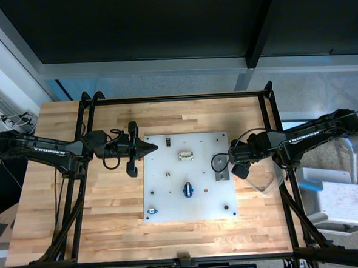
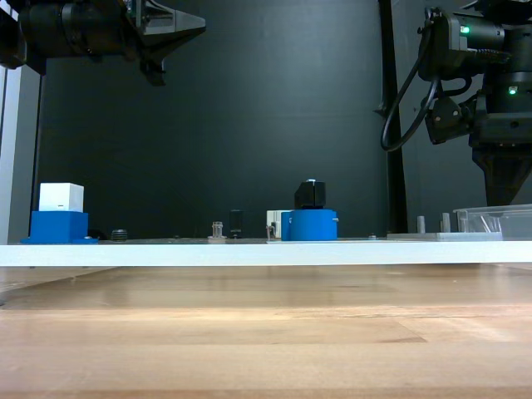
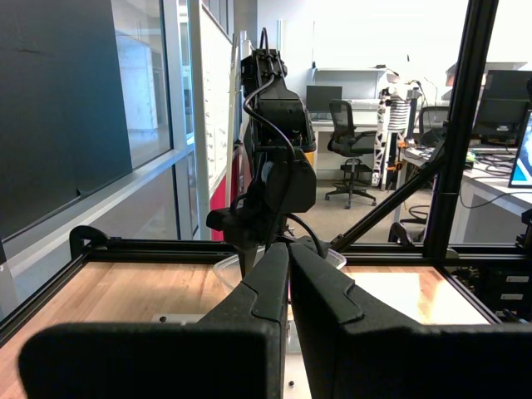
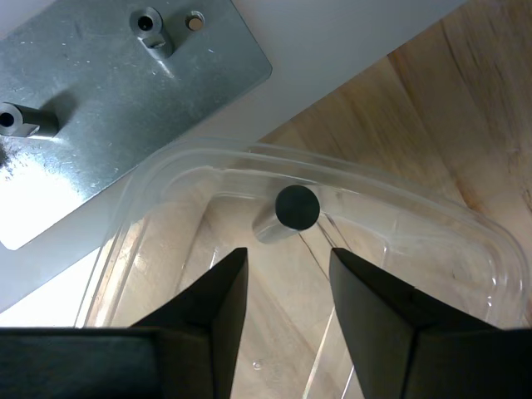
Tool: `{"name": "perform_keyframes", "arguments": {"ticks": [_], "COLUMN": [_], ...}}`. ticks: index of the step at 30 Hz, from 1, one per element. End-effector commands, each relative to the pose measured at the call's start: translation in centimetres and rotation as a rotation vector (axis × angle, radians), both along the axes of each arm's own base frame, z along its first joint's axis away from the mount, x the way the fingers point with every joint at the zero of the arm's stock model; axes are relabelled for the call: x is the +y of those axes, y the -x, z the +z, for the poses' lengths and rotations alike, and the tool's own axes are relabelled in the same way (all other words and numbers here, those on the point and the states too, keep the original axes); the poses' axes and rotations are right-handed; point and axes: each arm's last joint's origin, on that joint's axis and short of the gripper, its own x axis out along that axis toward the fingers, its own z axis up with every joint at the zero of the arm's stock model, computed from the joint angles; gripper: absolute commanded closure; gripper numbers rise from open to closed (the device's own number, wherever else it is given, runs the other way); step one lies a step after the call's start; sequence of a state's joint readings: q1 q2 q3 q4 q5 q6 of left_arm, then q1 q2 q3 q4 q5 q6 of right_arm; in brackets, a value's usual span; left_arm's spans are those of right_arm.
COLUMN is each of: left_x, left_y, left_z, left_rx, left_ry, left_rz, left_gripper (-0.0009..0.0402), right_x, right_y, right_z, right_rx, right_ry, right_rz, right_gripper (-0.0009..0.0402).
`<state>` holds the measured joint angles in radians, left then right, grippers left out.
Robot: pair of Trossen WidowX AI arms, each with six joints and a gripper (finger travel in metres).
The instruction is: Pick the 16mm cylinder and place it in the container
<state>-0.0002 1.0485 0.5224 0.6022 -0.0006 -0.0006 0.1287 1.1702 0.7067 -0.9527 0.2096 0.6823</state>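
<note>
While the left gripper hung raised by the board's left edge with its fingers pressed together, the right gripper hovered over the container, jaws parted and holding nothing. The cylinder lay on its side inside the container, close to one wall. The placing step looked done; next, the right arm would need only to lift clear without clipping the container.

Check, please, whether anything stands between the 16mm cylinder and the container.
Nothing visible: the 16mm cylinder lies inside the container, under the open right pincer. The left pincer, shut, hangs over the board's left edge.
</note>
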Motion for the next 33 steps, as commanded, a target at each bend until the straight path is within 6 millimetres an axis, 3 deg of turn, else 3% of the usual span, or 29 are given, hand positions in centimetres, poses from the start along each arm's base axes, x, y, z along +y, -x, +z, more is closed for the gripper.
{"name": "perform_keyframes", "arguments": {"ticks": [1, 24, 33], "left_x": [0.0, 0.0, 0.0], "left_y": [0.0, 0.0, 0.0], "left_z": [0.0, 0.0, 0.0], "left_rx": [0.0, 0.0, 0.0], "left_ry": [0.0, 0.0, 0.0], "left_rz": [0.0, 0.0, 0.0], "left_gripper": [0.0393, 0.0393, 0.0393], "right_x": [0.0, 0.4, 0.5], "right_y": [0.0, 0.7, 0.8], "right_z": [0.0, 1.8, 3.7], "right_rx": [0.003, -0.04, -0.028], "right_ry": [-0.001, -0.109, -0.107], "right_rz": [0.002, 0.031, 0.038], "right_gripper": [0.0229, 0.0216, 0.0216]}}
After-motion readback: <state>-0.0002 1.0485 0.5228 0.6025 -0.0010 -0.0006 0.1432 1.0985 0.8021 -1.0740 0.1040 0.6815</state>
